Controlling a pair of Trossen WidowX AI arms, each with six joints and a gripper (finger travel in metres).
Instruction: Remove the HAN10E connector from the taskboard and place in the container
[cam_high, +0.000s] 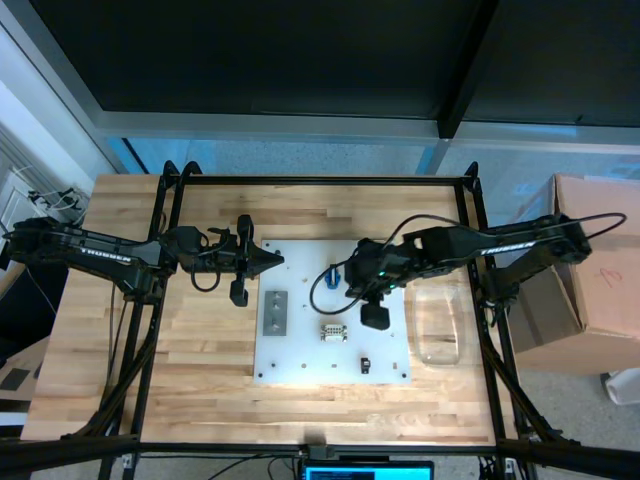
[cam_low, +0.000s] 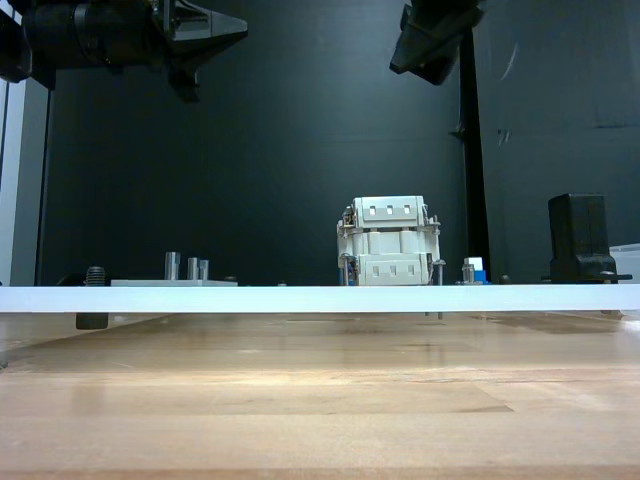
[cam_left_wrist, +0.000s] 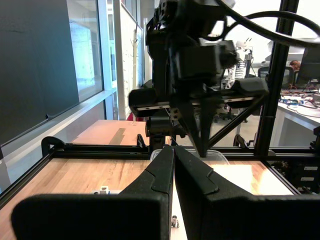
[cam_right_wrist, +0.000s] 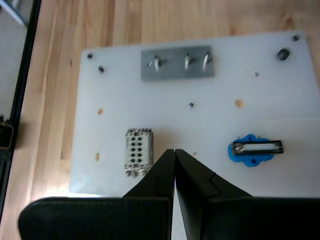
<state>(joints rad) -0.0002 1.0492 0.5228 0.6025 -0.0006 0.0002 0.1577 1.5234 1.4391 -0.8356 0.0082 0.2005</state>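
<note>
The beige HAN10E connector (cam_high: 334, 333) stands upright in its seat on the white taskboard (cam_high: 300, 360); I also see the connector (cam_low: 388, 243) from the table edge and from above (cam_right_wrist: 138, 152). My right gripper (cam_high: 367, 292) hovers high over the board just behind and right of the connector, fingers shut and holding nothing; the right gripper (cam_right_wrist: 174, 152) points down beside it. My left gripper (cam_high: 276, 259) hangs shut and empty over the board's back left corner, well above it (cam_low: 235, 35). The clear container (cam_high: 438, 325) lies to the right of the board.
A grey metal plate with pins (cam_high: 275, 312) sits left of the connector. A blue connector (cam_high: 333, 274) is at the board's back, a small black part (cam_high: 366, 364) near its front. A cardboard box (cam_high: 590, 270) stands off the table's right side.
</note>
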